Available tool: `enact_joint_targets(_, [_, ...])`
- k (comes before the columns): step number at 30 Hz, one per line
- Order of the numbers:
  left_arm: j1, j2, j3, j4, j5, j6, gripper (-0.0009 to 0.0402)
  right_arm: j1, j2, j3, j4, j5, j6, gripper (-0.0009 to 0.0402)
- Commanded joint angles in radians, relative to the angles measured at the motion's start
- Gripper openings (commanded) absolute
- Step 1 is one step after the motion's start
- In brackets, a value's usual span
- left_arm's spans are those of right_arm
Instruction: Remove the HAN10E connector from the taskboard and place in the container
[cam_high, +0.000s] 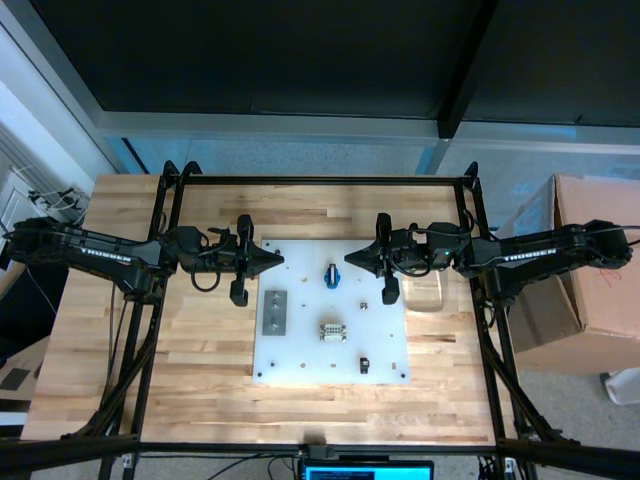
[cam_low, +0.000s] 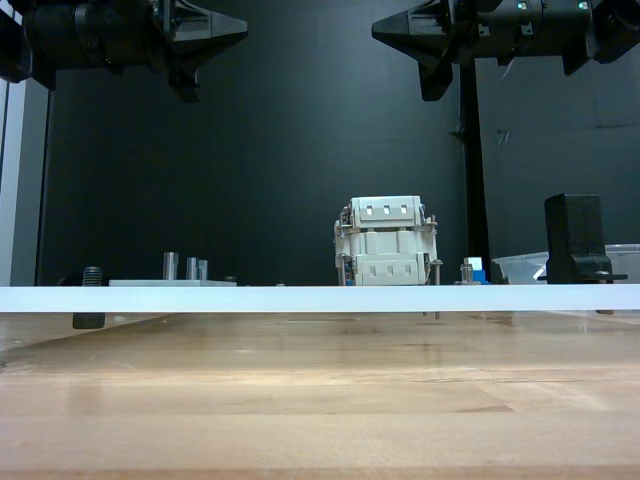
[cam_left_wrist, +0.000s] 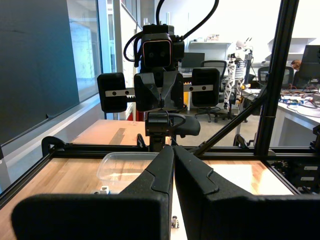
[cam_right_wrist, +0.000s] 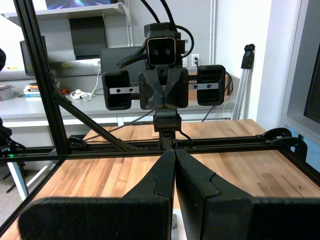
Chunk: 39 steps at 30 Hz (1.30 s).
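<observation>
The HAN10E connector, a grey-beige block, stands upright in its seat on the white task board; in the low view the connector rises above the board's edge. My left gripper hovers over the board's far left corner, shut with nothing in it, its fingers pressed together. Facing it over the board's far middle, my right gripper is also shut and holds nothing. Both hang high above the board, the left gripper and the right gripper well clear of the connector. The clear container lies off the board's right edge.
On the board are a grey metal plate with short pegs, a blue part and a small black block. A black frame runs around the table. A cardboard box stands at the right.
</observation>
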Motion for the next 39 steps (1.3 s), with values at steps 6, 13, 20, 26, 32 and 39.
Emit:
enact_joint_targets(6, [0.000,0.000,0.000,0.000,0.000,0.000,0.0000,0.000,0.000,0.000,0.000,0.001,0.000,0.0000])
enact_joint_targets(13, [0.000,0.000,0.000,0.000,0.000,0.000,0.0000,0.000,0.000,0.000,0.002,0.001,-0.003,0.0000])
enact_joint_targets(20, [0.000,0.000,0.000,0.000,0.000,0.000,0.0000,0.026,-0.008,0.025,-0.101,-0.025,0.005,0.0000])
enact_joint_targets(26, [0.000,0.000,0.000,0.000,0.000,0.000,0.0000,0.129,0.003,0.141,-0.378,0.047,0.006,0.0000])
enact_joint_targets(32, [0.000,0.000,0.000,0.000,0.000,0.000,0.0000,0.241,0.080,0.328,-0.719,0.179,0.074,0.0000])
enact_joint_targets(39, [0.000,0.000,0.000,0.000,0.000,0.000,0.0000,0.261,0.254,0.586,-1.093,0.185,0.117,0.0000])
